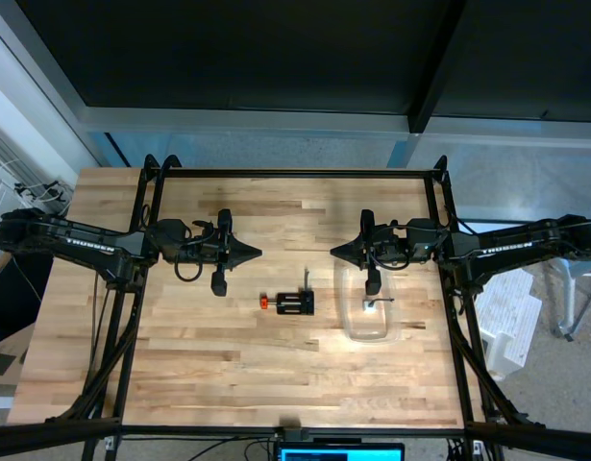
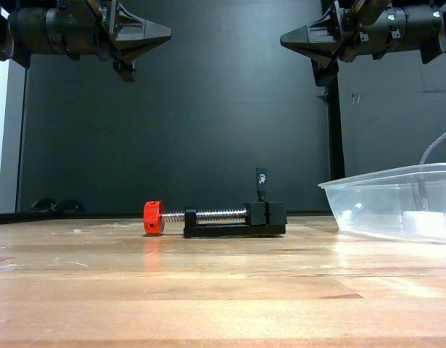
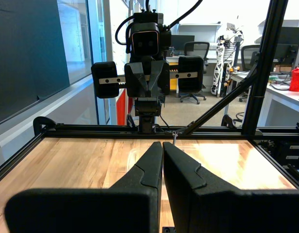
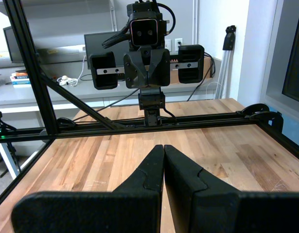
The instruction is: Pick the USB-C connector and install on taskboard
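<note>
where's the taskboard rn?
High view: taskboard sits centre, just left of the clear tray; left gripper and right gripper hover high either side, jaws shut.

Left gripper [image 1: 259, 254]: matt black plastic, fingers pressed together, high over table [image 1: 228, 370].
Right gripper [image 1: 332, 253]: same matt black plastic, fingers together, tip facing left gripper's tip.
Table: pale wood strips, smooth, slight sheen.
Taskboard [image 2: 260, 218], below and between both tips: matt black block.
- screw [image 2: 215, 215]: bright threaded metal
- knob [image 2: 154, 217]: orange-red plastic

Tray [image 2: 375, 183], under right gripper: clear glossy plastic.
</note>
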Available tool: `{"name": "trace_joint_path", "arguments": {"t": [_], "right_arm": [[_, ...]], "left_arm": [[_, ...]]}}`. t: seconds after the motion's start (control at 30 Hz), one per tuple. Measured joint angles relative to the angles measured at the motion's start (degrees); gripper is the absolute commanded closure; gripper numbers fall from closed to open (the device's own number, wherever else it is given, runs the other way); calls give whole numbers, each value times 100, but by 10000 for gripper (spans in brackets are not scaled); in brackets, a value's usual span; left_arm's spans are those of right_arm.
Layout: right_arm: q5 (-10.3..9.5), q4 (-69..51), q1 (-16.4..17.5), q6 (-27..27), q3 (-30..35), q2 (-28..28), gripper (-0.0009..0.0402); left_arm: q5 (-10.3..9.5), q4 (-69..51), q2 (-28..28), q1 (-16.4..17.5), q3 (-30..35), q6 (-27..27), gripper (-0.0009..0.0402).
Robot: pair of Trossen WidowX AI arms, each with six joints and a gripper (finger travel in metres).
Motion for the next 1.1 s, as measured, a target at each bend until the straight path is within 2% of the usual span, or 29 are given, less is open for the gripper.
{"name": "trace_joint_path", "arguments": {"t": [0.37,0.57,0.9,1.0,1.1], "right_arm": [[0,166,7,-140,0,0,393],[-2,-247,20,37,2,0,393],[33,-2507,219,245,640,0,393],[166,-3377,280,258,960,0,393],[184,-4076,306,319,1231,0,393]], "left_arm": [[0,0,-2,0,0,-2,393],[0,2,-2,0,0,0,393],[2,0,-2,0,2,0,393],[0,2,-2,0,2,-2,393],[0,0,-2,0,0,0,393]]}}
